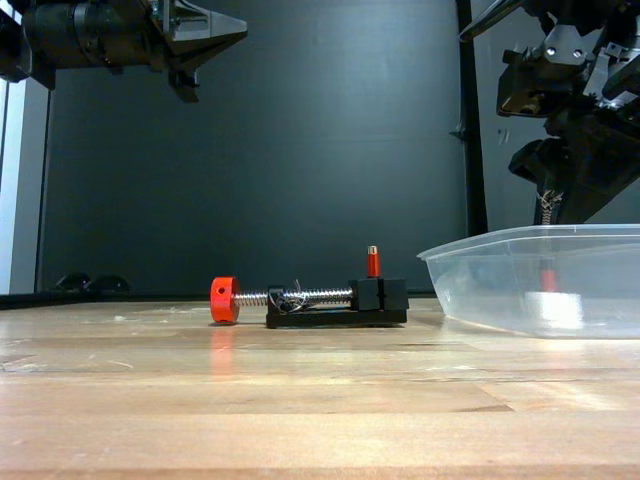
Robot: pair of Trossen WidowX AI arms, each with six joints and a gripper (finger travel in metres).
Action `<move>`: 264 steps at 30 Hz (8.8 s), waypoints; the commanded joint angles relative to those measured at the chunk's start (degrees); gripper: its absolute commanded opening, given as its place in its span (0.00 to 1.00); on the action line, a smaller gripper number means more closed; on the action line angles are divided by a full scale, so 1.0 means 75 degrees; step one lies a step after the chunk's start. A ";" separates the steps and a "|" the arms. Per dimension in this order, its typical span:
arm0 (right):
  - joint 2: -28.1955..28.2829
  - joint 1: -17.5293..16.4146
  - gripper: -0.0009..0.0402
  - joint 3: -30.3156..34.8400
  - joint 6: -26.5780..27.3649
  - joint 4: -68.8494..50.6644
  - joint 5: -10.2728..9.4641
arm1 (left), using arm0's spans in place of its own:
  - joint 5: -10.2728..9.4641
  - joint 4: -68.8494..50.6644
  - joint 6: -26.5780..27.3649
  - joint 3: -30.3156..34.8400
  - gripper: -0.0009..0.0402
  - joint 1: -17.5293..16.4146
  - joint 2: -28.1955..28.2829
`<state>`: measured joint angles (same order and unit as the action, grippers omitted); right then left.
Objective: Pick the RCA connector and install on taskboard
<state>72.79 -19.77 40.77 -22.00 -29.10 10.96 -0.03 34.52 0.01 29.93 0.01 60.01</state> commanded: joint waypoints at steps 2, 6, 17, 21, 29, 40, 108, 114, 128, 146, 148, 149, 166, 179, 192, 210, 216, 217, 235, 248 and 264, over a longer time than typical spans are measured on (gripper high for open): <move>0.0268 -0.0003 0.37 -0.0006 0.0006 0.0111 0.0006 | 0.0000 0.0003 0.0000 0.0003 0.02 -0.0003 0.0000; 0.0510 -0.0003 0.37 -0.0015 0.0009 0.0283 0.0015 | 0.0000 0.0003 -0.0003 0.0003 0.02 0.0000 0.0000; 0.0938 0.0003 0.37 -0.0087 0.0058 0.0600 0.0044 | 0.0000 0.0003 -0.0003 0.0003 0.02 0.0000 0.0000; 0.0988 0.0003 0.37 -0.0119 0.0058 0.0618 0.0099 | 0.0000 0.0003 -0.0003 0.0003 0.02 0.0000 0.0000; 0.0985 0.0003 0.34 -0.0131 0.0058 0.0618 0.0207 | 0.0000 0.0003 -0.0003 0.0003 0.02 0.0000 0.0000; 0.0985 0.0003 0.24 -0.0131 0.0058 0.0624 0.0201 | 0.0000 0.0003 -0.0003 0.0003 0.02 0.0000 0.0000; 0.0289 0.0609 0.02 0.2206 0.0889 -0.1848 -0.0070 | 0.0000 0.0003 0.0000 0.0003 0.02 -0.0003 0.0000; 0.1005 0.0705 0.02 0.2789 0.0930 -0.1827 -0.0070 | 0.0000 0.0003 -0.0003 0.0003 0.02 0.0000 0.0000; 0.2640 0.0866 0.02 0.4022 0.1250 -0.1647 -0.0070 | 0.0000 0.0003 -0.0003 0.0003 0.02 0.0000 0.0000; 0.3858 0.1107 0.02 0.4983 0.1580 -0.1483 -0.0067 | 0.0000 0.0003 -0.0003 0.0003 0.02 0.0000 0.0000; 0.3858 0.1125 0.02 0.4972 0.1580 -0.1440 -0.0067 | 0.0000 0.0003 -0.0003 0.0003 0.02 0.0000 0.0000; 0.3858 0.1125 0.02 0.4957 0.1594 -0.1396 -0.0067 | 0.0000 0.0003 -0.0003 0.0003 0.02 0.0000 0.0000; 0.3858 0.1125 0.02 0.4730 0.1591 -0.1084 -0.0076 | 0.0000 0.0003 -0.0003 0.0003 0.02 0.0000 0.0000; 0.3858 0.1125 0.02 0.4546 0.1580 -0.0813 -0.0134 | 0.0000 0.0003 0.0000 0.0003 0.02 -0.0003 0.0000; 0.3858 0.1125 0.02 0.4424 0.1580 -0.0682 -0.0198 | 0.0000 0.0003 -0.0003 0.0003 0.02 0.0000 0.0000; 0.3856 0.1177 0.02 0.4383 0.1582 -0.0612 -0.0198 | 0.0000 0.0003 -0.0003 0.0003 0.02 0.0000 0.0000; 0.3856 0.1198 0.02 0.4395 0.1582 -0.0571 -0.0201 | 0.0000 0.0003 -0.0003 0.0003 0.02 -0.0003 0.0000; 0.3856 0.1201 0.02 0.4395 0.1582 -0.0574 -0.0204 | 0.0000 0.0003 0.0000 0.0003 0.02 -0.0003 0.0000; 0.4167 0.1204 0.02 0.4371 0.1603 -0.0513 -0.0213 | 0.0000 0.0003 -0.0003 0.0003 0.02 -0.0003 0.0000; 0.4106 0.1204 0.02 0.4366 0.1600 -0.0629 -0.0207 | 0.0000 0.0003 -0.0003 0.0003 0.02 -0.0003 0.0000; 0.4048 0.1204 0.04 0.4366 0.1612 -0.0612 -0.0207 | 0.0000 0.0003 -0.0003 0.0003 0.02 -0.0003 0.0000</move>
<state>103.44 -10.74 73.43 -9.96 -33.98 9.23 -0.03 34.52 0.01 29.95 0.01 59.99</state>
